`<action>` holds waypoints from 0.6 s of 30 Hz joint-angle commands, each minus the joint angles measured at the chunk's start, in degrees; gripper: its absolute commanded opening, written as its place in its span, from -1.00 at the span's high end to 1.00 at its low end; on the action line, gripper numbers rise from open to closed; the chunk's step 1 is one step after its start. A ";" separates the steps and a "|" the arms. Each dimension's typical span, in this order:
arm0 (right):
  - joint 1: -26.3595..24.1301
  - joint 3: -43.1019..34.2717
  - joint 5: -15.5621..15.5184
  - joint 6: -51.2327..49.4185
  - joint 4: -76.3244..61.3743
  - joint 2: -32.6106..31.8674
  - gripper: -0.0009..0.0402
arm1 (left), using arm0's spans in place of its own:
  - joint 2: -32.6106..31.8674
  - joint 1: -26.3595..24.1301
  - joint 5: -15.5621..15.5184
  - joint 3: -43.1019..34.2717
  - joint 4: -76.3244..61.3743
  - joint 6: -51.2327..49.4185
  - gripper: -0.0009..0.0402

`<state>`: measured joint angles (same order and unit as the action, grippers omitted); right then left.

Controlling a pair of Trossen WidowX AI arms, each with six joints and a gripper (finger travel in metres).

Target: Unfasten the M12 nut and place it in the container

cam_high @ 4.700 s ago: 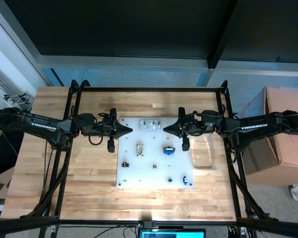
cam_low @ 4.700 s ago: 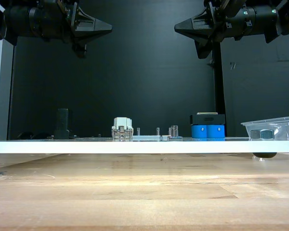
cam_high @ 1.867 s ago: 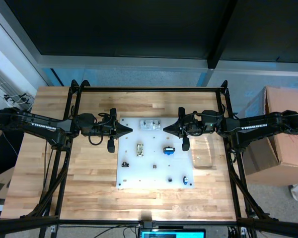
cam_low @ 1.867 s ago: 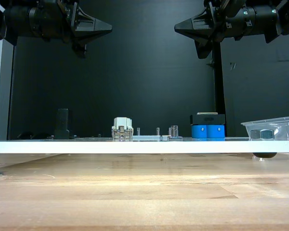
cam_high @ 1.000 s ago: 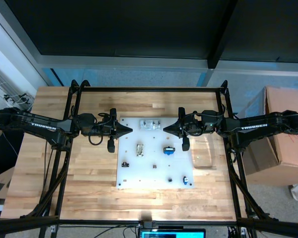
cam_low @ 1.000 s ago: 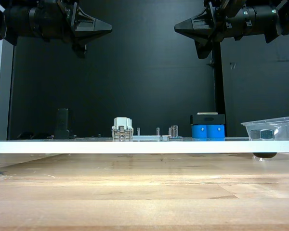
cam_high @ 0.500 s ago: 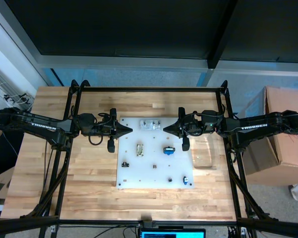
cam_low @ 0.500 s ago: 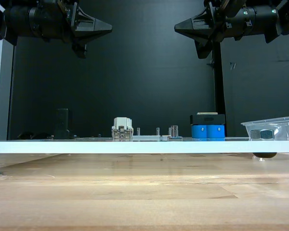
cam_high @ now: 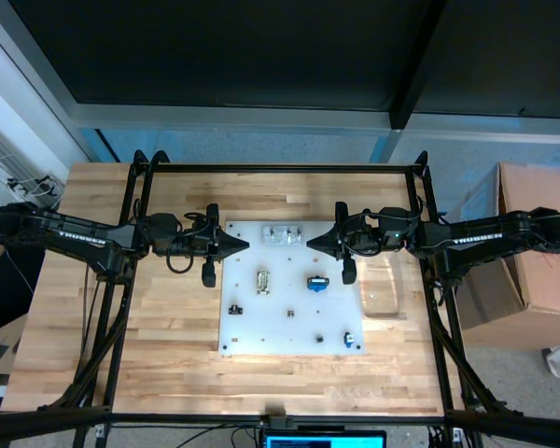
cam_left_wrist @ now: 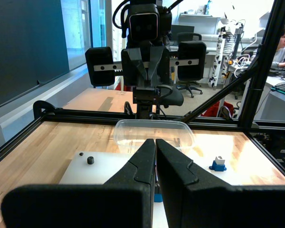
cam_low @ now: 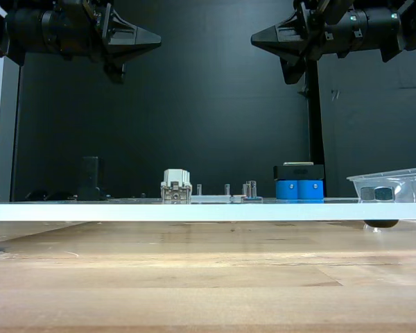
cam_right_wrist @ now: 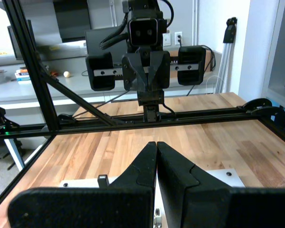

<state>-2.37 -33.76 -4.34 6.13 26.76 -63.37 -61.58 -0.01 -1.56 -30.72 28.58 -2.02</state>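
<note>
High view: the M12 nut (cam_high: 348, 338) sits at the lower right of the white board (cam_high: 261, 322). It looks to be on its stud, and it's outside the clear container (cam_high: 381, 291), which lies just right of the board. So the unscrewing hasn't started, imo. The right gripper (cam_high: 310, 243) is the one on the nut's side. I'd open it first, come straight down over the nut, grab it square and spin it all the way off before lifting, or it'll bind on the threads. Right now it hangs over the board's upper middle, well apart from the nut. The left gripper (cam_high: 245, 245) faces it from over the board's upper left edge.

Low view: the nut (cam_low: 383, 193) shows at far right, low on the board and in front of the container (cam_low: 409, 179). Don't be fooled, it isn't inside. No ribs show under it, so I'd expect plenty of turns. The left gripper (cam_low: 158, 40) and right gripper (cam_low: 254, 38) are both high near the top of the frame, touching nothing.

Left wrist view: the left gripper (cam_left_wrist: 155, 142) has its fingers pressed together with nothing between them. The container (cam_left_wrist: 154, 132) is ahead, with the nut (cam_left_wrist: 219, 161) on the board near it.

Right wrist view: the right gripper (cam_right_wrist: 156, 145) is pinched closed too and carries nothing. The nut isn't visible here.
</note>
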 commanded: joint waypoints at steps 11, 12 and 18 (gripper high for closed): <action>12.48 -12.02 5.62 6.32 -35.21 -5.38 0.96 | -0.02 0.00 0.02 0.00 0.00 0.02 0.96; 14.38 -13.81 6.93 7.52 -38.64 -6.73 0.96 | -0.02 0.00 0.02 0.00 0.00 0.02 0.96; 23.19 -25.42 10.80 18.47 -57.42 -15.52 0.96 | -0.02 0.02 0.02 0.00 0.04 0.02 0.96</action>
<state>19.57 -56.88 6.33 21.93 -27.70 -77.03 -61.58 -0.01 -1.56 -30.70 28.58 -2.00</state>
